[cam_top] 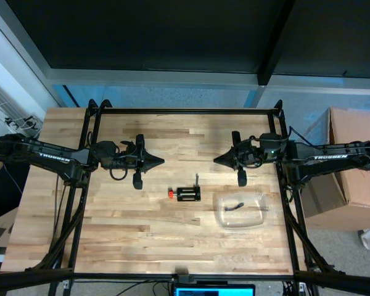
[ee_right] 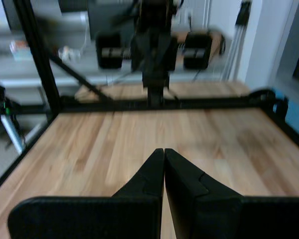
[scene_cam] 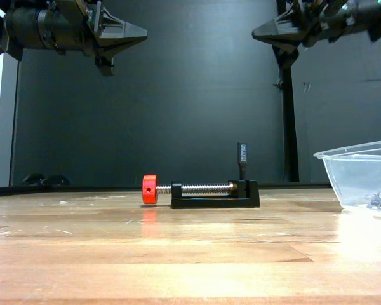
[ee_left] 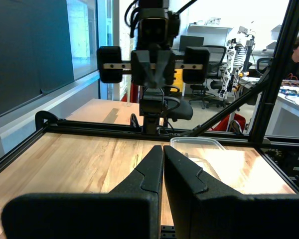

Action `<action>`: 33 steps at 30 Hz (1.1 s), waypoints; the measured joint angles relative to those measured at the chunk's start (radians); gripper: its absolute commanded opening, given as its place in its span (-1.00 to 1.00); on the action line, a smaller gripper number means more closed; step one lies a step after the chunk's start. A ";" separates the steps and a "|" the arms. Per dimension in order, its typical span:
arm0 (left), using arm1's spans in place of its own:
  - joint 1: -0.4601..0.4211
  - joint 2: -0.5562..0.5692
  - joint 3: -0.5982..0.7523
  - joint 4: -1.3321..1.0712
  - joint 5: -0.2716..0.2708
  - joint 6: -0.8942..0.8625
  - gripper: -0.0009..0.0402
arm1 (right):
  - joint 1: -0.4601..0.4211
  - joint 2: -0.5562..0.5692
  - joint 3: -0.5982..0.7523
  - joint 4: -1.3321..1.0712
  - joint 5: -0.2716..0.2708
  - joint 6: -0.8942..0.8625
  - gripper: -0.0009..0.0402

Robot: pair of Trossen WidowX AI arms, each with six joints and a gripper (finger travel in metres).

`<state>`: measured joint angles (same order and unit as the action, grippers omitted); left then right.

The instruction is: Remove the USB-C connector from the USB-C receptacle and place in the container

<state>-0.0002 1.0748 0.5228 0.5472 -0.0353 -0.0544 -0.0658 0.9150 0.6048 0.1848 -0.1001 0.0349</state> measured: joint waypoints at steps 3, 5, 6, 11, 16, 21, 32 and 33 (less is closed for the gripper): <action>0.000 0.000 0.000 0.000 0.000 0.000 -0.96 | -0.015 0.000 -0.052 0.123 -0.003 0.000 -0.96; 0.000 0.000 0.000 0.000 0.000 0.000 -0.96 | -0.018 0.000 -0.077 0.184 -0.005 0.000 -0.96; 0.000 0.000 0.000 0.000 0.000 0.000 -0.96 | -0.018 0.001 -0.087 0.202 -0.003 0.000 -0.96; 0.000 0.000 0.000 0.000 0.000 0.000 -0.96 | -0.018 0.008 -0.106 0.238 0.002 0.000 -0.96; 0.000 0.000 0.000 0.000 0.000 0.000 -0.96 | -0.018 0.008 -0.108 0.247 0.026 -0.015 -0.96; 0.000 0.000 0.000 0.000 0.000 0.000 -0.96 | -0.018 0.008 -0.119 0.248 0.029 -0.020 -0.96; 0.000 0.000 0.000 0.000 0.000 0.000 -0.96 | -0.018 0.008 -0.119 0.255 0.029 -0.022 -0.96; 0.000 0.000 0.000 0.000 0.000 0.000 -0.96 | -0.018 0.009 -0.118 0.255 0.029 -0.022 -0.96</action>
<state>-0.0002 1.0752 0.5228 0.5472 -0.0349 -0.0544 -0.0841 0.9237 0.4866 0.4397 -0.0711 0.0132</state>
